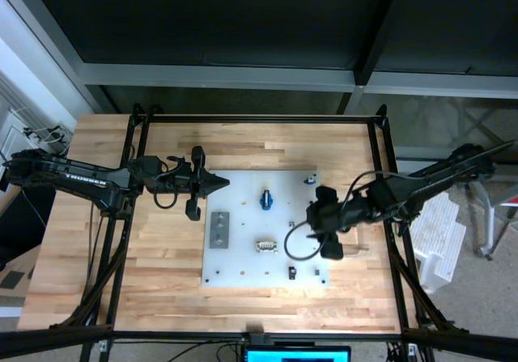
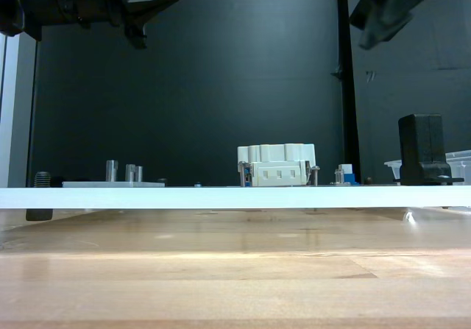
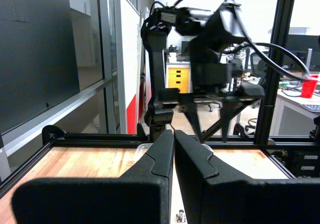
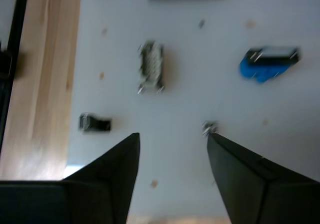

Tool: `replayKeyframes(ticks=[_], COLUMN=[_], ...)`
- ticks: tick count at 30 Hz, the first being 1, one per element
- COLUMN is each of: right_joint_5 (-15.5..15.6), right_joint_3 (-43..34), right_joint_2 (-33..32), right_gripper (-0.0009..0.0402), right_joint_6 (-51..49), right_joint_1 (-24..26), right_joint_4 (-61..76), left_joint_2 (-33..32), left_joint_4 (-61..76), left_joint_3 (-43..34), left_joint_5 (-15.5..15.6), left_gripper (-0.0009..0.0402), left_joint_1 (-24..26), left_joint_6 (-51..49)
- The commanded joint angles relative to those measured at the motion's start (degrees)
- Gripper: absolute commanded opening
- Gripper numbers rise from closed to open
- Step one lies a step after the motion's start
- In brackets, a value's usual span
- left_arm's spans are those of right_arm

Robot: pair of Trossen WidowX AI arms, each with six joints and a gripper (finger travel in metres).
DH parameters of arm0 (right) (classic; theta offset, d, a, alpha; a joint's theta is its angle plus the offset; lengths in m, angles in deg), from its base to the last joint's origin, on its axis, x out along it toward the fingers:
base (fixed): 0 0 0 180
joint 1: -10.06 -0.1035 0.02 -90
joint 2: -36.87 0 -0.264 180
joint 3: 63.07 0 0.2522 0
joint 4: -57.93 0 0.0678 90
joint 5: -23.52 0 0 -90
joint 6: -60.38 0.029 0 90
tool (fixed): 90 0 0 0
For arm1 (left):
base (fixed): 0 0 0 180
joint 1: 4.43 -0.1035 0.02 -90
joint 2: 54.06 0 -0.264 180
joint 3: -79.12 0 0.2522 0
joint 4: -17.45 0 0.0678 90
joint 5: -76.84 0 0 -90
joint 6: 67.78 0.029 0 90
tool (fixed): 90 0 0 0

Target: Pick the 16mm bar and install on taskboard

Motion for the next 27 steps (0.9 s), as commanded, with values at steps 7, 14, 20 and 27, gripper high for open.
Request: replayKeyframes(ticks=[7, 14, 20, 27], right_joint_5=[0.28, 1.42, 2.49, 3.80], right_joint_3=[10.56, 16.63, 21.59, 27.89], right_joint_2=[10.40, 16.04, 18.91, 20.72], right_gripper=[0.0074, 0.0011, 0.0004, 0.0000], right_joint_6=[-10.91, -16.48, -17.68, -17.90], right_joint_1=[8.66, 13.57, 17.05, 20.02], right_joint_4=[-18.16, -30.01, -42.21, -56.57], left_joint_2=[0.00, 0.00, 0.00, 0.00], left_joint_4=[-0.02, -0.02, -0.02, -0.04], left_joint_3=[0.00, 0.00, 0.00, 0.00], left_joint_5=[-0.02, -0.02, -0.02, -0.02], left_gripper=[0.0000, 0.0000, 0.0000, 0.0000], left_joint_1=[-0.02, 0.00, 0.00, 0.00], left_joint_6=[0.02, 0.02, 0.02, 0.02])
